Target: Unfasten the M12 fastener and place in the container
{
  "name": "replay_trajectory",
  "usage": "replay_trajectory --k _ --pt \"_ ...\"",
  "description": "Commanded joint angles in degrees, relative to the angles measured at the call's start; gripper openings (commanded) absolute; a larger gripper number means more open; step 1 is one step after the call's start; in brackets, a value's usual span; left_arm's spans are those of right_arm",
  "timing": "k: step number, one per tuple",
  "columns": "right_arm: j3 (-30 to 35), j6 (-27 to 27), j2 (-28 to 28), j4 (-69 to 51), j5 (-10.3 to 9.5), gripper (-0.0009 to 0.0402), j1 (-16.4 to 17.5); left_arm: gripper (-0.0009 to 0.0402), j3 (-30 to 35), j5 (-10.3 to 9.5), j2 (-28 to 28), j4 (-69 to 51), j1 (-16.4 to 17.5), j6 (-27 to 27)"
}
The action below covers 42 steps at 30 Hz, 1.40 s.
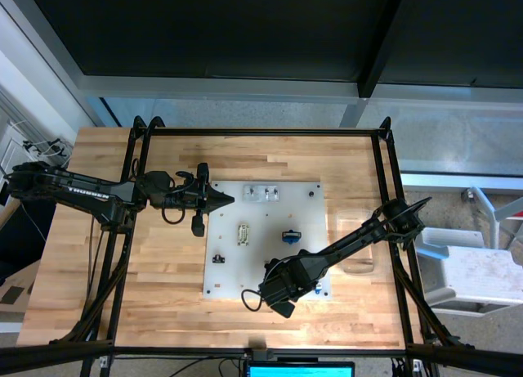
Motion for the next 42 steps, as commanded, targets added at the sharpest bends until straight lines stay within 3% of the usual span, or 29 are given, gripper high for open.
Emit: replay_trajectory --k 1,11,28,42 --pt "0.0 -0.2 0.0 0.5 0.13 0.0057 0.0 0.0 0.0 0.0 0.0 0.0 0.0 0.0" --pt "0.0 -10.8 0.0 0.6 0.11 0.0014 0.0 0.0 0.0 0.0 0.0 0.0 0.0 0.0" --pt "0.0 -66.2 0.0 0.5 0.59 0.0009 0.0 0.0 0.0 0.02 0.0 0.0 0.0 0.0" --pt "0.0 -94.3 0.0 0.6 0.59 0.0009 -0.1 0.0 0.0 0.0 0.0 0.0 0.0 0.0"
